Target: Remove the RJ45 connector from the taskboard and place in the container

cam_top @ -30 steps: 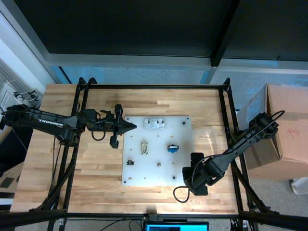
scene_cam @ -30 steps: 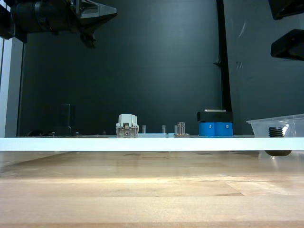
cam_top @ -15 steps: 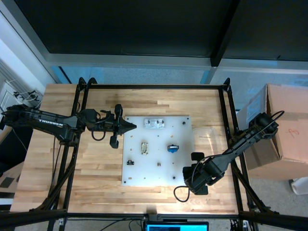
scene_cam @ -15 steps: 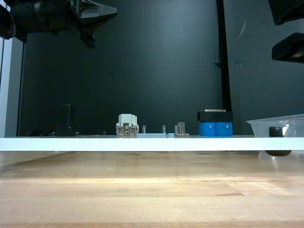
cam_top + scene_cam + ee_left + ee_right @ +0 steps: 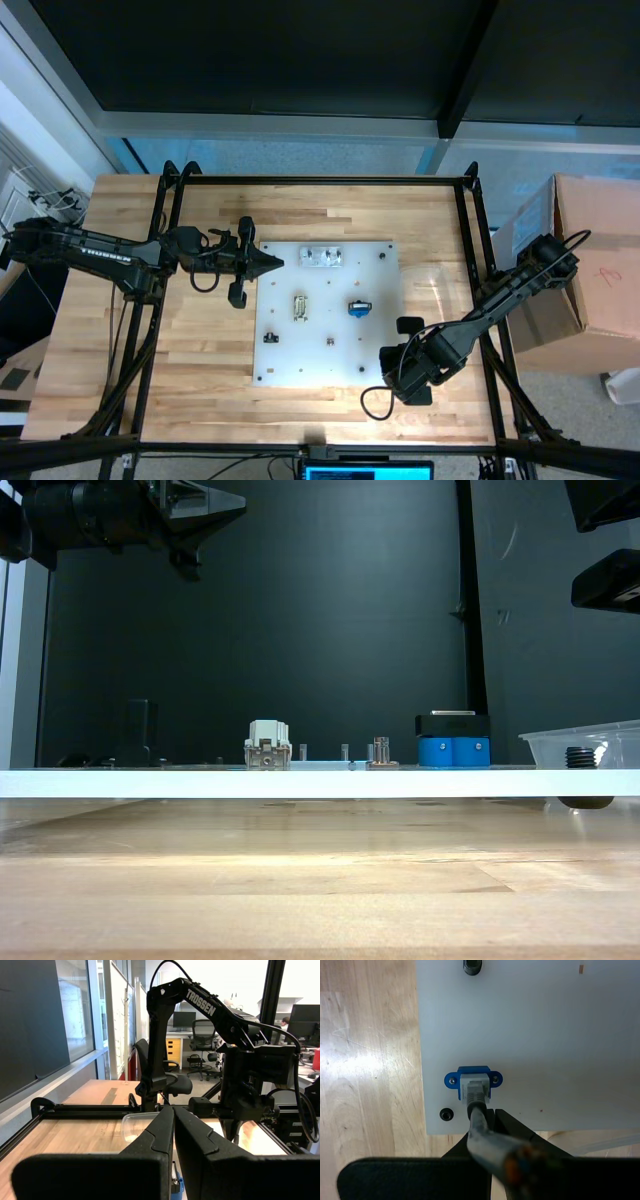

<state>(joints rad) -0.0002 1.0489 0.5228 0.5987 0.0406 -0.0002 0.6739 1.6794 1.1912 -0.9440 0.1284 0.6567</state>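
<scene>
The RJ45 connector (image 5: 474,1089) sits fully in its blue mount (image 5: 452,1080) on the white taskboard (image 5: 545,1035). Its grey cable (image 5: 479,1117) rises from it and runs between the fingertips of my right gripper (image 5: 485,1120), which is shut on the cable. In the high view that gripper (image 5: 406,326) hovers just right of the blue mount (image 5: 359,308). My left gripper (image 5: 276,263) hangs shut and empty over the board's left edge, high above it (image 5: 235,500). The clear container (image 5: 432,288) lies at the board's right side.
A grey connector (image 5: 299,306) and a silver part (image 5: 323,258) stand on the board. A black threaded piece (image 5: 585,757) shows in the container (image 5: 590,738). A black frame rail (image 5: 470,230) surrounds the table. A cardboard box (image 5: 590,270) stands at the right.
The right gripper's jaws have closed around the cable while the arm stayed in place. The connector has not left its mount. The left arm has not moved.
</scene>
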